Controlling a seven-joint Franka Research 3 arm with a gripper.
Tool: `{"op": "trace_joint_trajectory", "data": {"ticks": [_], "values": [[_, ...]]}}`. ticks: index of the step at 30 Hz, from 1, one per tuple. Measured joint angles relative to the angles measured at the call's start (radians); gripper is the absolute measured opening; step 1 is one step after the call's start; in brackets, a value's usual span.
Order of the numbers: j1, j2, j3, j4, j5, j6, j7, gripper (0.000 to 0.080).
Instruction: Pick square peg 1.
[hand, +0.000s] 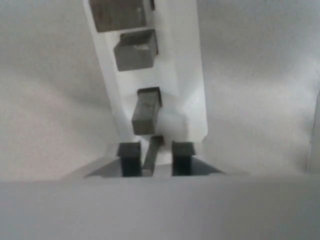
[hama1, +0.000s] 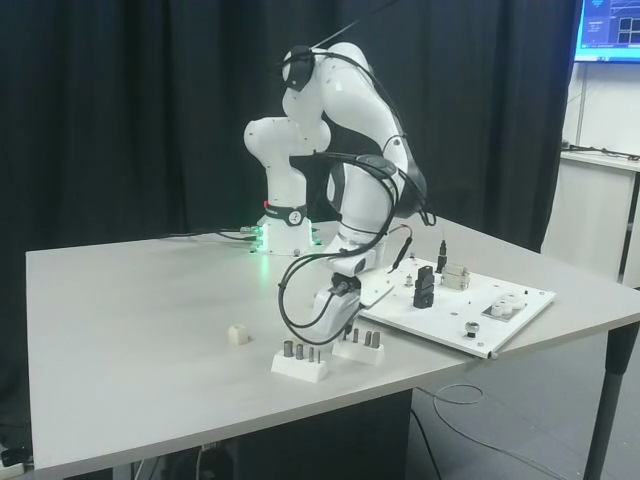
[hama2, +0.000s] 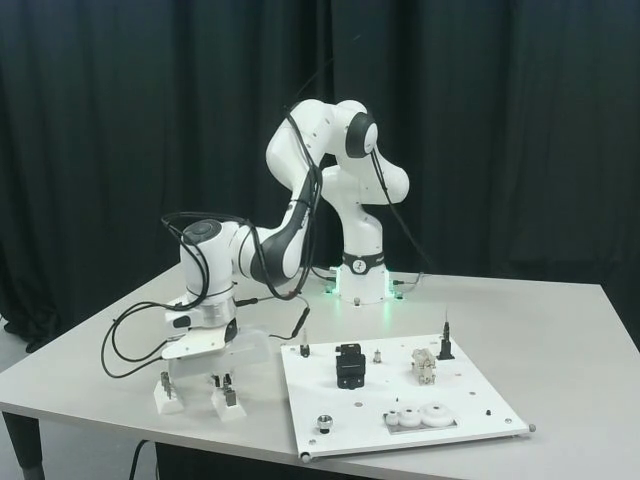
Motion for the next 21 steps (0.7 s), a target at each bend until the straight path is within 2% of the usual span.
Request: {"op": "trace_joint_trajectory", "data": {"ticks": [9,10,21], "values": [[0.008,-0.012,0.001,-0.017,0.007,-0.001,0.0,0.0152],[0.009,-0.015,0.001,-0.021,0.007,-0.001,0.001,0.0032],[0.015,-0.082,0.001,-0.056,0.007,-0.037,0.002,0.0032]]}}
